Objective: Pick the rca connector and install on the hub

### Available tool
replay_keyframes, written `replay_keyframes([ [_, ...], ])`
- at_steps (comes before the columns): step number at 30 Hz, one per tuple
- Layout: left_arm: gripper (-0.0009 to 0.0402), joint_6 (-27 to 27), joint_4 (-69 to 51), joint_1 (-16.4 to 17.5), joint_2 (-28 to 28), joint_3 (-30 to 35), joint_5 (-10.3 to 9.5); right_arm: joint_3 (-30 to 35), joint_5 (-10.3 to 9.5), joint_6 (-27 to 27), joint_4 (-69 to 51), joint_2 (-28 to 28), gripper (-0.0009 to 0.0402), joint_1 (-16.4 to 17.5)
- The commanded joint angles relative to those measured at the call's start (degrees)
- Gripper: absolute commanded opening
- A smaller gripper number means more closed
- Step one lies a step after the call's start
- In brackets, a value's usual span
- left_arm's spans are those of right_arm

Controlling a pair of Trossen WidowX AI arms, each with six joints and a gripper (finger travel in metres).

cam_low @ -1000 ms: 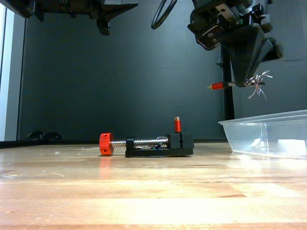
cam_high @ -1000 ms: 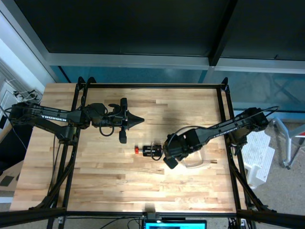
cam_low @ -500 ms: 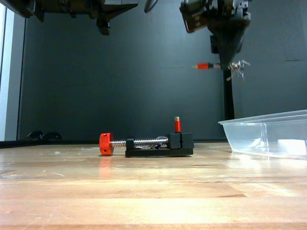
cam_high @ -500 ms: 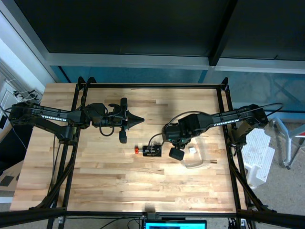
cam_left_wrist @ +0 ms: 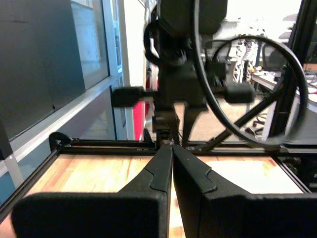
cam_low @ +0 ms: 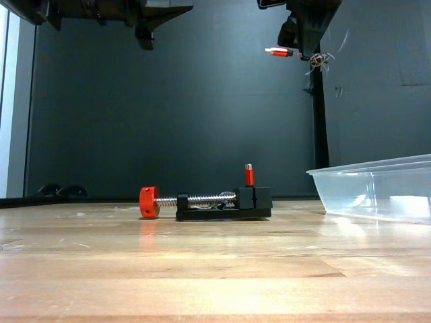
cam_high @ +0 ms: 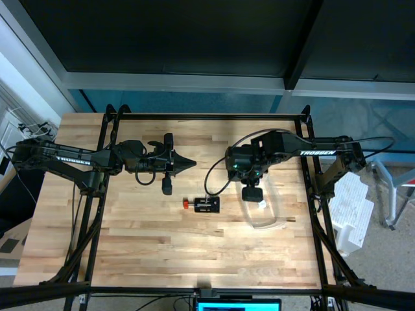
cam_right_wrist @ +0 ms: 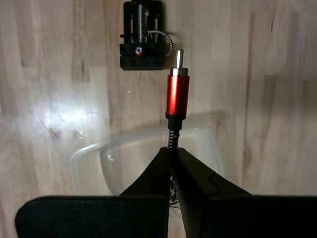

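While left hand [cam_high: 191,163] hangs clenched opposite, right hand [cam_right_wrist: 173,152] aloft grasps rca connector [cam_low: 279,52], level, tip leftward.

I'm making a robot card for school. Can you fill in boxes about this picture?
rca connector: red, silver tip, level, high in air
right gripper: shut on rca connector's braided cable
hub: flat on table, no gripper touching
left gripper: shut, empty, over table's left side
clear tray: on table, right of hub

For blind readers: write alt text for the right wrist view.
The right gripper, shut, holds a red plug by its cable above a table, tip toward a black hub, clear tray beneath. The left gripper, over the table's left side, is unseen.
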Motion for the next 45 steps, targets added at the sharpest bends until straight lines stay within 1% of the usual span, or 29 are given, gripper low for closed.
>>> replay_keyframes([
  [1, 0.0, -3.3, -0.6, 0.0, 0.5, 0.0, 0.83, 1.5, -0.02, -2.5, -1.8, 0.0, 0.0, -1.0],
  [5, 0.001, -5.3, -0.6, 0.0, 2.0, 0.4, 0.79, 2.4, -0.11, -4.8, -2.1, 0.0, 0.0, -1.7],
  [9, 0.0048, -8.2, -0.6, 0.0, 4.4, 1.6, 0.83, 2.7, -0.2, -6.7, -1.8, 0.0, 0.0, -2.1],
  [13, 0.0098, -8.2, -0.5, 0.0, 7.4, 3.4, 0.76, 2.7, -0.59, -7.5, -1.6, 0.0, 0.0, -2.9],
  [15, 0.0121, -8.2, -0.5, 0.0, 9.0, 4.4, -0.22, 2.7, -0.59, -7.7, -1.1, 0.0, 0.0, -3.1],
  [16, 0.0131, -8.2, -0.5, 0.0, 9.8, 4.9, -0.35, 2.7, -0.61, -7.7, -0.8, 0.0, 0.0, -3.2],
  [19, 0.0154, -8.1, -0.5, 0.0, 11.9, 6.5, -0.26, 2.7, -0.59, -8.2, 0.1, 0.0, 0.0, -3.4],
  [22, 0.0169, -8.0, -0.5, 0.0, 14.0, 7.8, -0.24, 2.7, -0.63, -8.2, 1.4, 0.0, 0.0, -3.8],
  [26, 0.0178, -8.0, -0.5, 0.0, 16.2, 9.0, -0.24, 2.7, -0.7, -8.5, 2.1, 0.0, 0.0, -4.4],
  [30, 0.0174, -7.9, -0.8, 0.0, 17.0, 9.9, -0.33, 2.7, -0.83, -8.3, 4.4, 0.0, 0.0, -4.9],
  [32, 0.0168, -7.8, -0.9, 0.0, 17.0, 10.2, -0.63, 2.7, -2.01, -7.9, 5.2, 0.0, 0.0, -5.1],
  [34, 0.0162, -7.6, -1.5, 0.0, 17.0, 10.4, -1.62, 2.7, -2.14, -7.9, 5.9, 0.3, 0.0, -5.2],
  [36, 0.0157, -7.6, -1.8, 0.0, 17.0, 10.4, -1.57, 2.7, -2.14, -8.0, 5.8, 0.8, 0.0, -5.3],
  [37, 0.0155, -7.6, -1.7, 0.0, 17.0, 10.4, -1.57, 2.7, -2.49, -8.0, 6.0, 1.4, 0.0, -5.3],
  [38, 0.0154, -7.5, -1.8, 0.0, 17.0, 10.4, -1.55, 2.8, -3.39, -8.0, 6.3, 1.8, 0.0, -5.3],
  [41, 0.0151, -7.4, -2.1, 0.0, 17.0, 10.4, -1.6, 4.1, -3.3, -7.9, 6.3, 3.3, 0.0, -5.4],
  [45, 0.0153, -7.4, -2.3, 0.0, 17.0, 10.4, -1.57, 7.5, -3.23, -8.1, 5.8, 4.7, 0.0, -5.4],
])
